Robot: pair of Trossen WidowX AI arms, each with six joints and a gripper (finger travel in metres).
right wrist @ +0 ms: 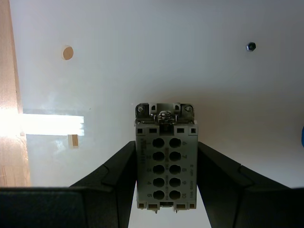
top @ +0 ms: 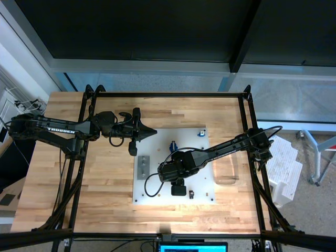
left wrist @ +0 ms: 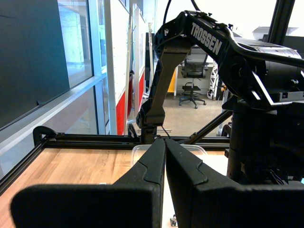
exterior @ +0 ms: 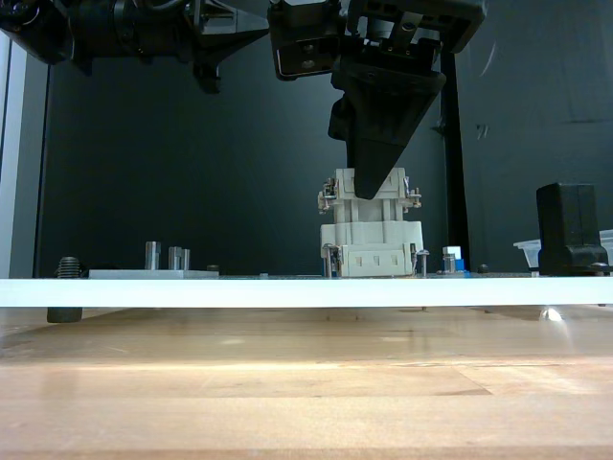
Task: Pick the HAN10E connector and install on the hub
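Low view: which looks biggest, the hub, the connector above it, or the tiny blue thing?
1. The hub and the HAN10E connector: alike, no ranking; the right gripper, clamping the connector, hides some.
2. The blue part: smallest.
The left gripper hangs shut, high at left.

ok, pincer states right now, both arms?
Left pincer: closed, empty, raised near the board rear-left corner.
Right pincer: closed on the HAN10E connector, which sits atop the hub.
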